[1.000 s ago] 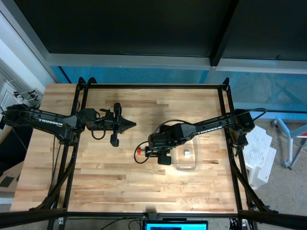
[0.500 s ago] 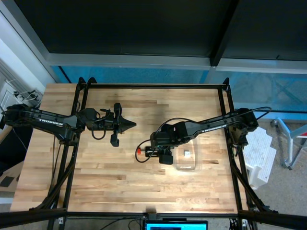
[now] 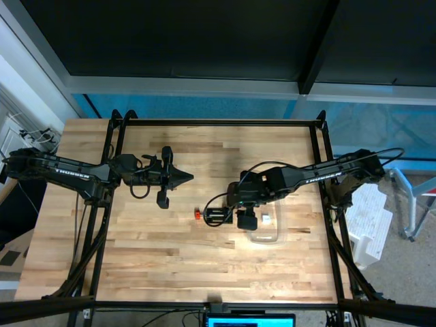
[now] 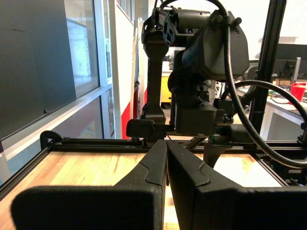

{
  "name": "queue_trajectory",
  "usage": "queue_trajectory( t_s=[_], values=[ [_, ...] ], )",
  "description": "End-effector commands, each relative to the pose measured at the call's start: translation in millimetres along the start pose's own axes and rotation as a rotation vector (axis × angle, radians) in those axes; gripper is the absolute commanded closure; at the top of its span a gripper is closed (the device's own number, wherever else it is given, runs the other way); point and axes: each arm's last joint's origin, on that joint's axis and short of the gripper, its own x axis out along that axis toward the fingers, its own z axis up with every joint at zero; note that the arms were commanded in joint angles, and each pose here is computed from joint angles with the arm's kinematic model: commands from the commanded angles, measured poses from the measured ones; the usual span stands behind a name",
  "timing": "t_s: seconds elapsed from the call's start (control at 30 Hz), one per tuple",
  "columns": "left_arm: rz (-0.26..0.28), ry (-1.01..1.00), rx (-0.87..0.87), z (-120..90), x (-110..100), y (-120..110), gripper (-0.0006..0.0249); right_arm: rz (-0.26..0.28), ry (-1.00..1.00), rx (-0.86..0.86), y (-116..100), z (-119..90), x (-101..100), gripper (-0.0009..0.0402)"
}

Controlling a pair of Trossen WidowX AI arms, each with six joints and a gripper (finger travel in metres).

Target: Pick the usb-c connector and install on the hub

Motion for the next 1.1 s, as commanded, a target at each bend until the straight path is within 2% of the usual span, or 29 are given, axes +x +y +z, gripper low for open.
queue_trajectory(
  t_s=[0.03, 0.3, 0.43, 0.5, 0.63, 0.9, 1.0, 1.1],
  values=[
    [0.0, 0.0, 0.0, 0, 0, 0, 0.0243, 0.001, -0.011, 0.001, -1, -7, 1, 0.0142],
    [0.0, 0.0, 0.0, 0, 0, 0, 0.0243, 0.004, -0.02, -0.021, -4, -18, 1, 0.0175],
    [0.0, 0.0, 0.0, 0, 0, 0, 0.0243, 0.013, -0.079, -0.04, -7, -21, -11, 0.0205],
    [0.0, 0.0, 0.0, 0, 0, 0, 0.0243, 0.002, -0.139, -0.043, -10, -23, -20, 0.0226],
    [0.0, 0.0, 0.0, 0, 0, 0, 0.0243, 0.015, -0.3, -0.035, -18, -27, -37, 0.0277],
    [0.0, 0.0, 0.0, 0, 0, 0, 0.0243, 0.043, -0.687, -0.029, -33, -39, -56, 0.0399],
    [0.0, 0.0, 0.0, 0, 0, 0, 0.0243, 0.079, -0.804, -0.016, -39, -42, -59, 0.0385],
    [0.0, 0.0, 0.0, 0, 0, 0, 0.0243, 0.096, -0.899, -0.009, -45, -46, -59, 0.0395]
  ],
)
